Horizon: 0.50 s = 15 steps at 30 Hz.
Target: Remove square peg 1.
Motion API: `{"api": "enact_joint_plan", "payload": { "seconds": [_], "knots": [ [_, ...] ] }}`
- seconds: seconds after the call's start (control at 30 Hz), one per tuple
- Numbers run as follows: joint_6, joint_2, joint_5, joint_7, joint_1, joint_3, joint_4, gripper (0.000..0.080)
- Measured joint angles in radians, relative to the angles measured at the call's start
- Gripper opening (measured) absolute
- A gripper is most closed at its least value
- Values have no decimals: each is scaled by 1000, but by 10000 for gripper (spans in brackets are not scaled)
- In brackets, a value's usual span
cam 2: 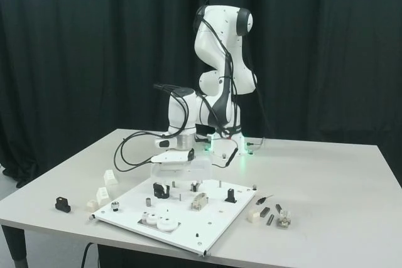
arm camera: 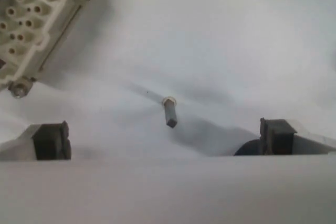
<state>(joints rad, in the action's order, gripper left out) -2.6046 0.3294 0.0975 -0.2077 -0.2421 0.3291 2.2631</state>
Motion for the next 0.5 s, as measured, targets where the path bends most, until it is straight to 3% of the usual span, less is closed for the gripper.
{"api": "enact_joint_plan", "payload": {
  "seconds": [0.5],
  "knots": [
    [-50,46,31,14,0,-12,2,800]
  ]
}}
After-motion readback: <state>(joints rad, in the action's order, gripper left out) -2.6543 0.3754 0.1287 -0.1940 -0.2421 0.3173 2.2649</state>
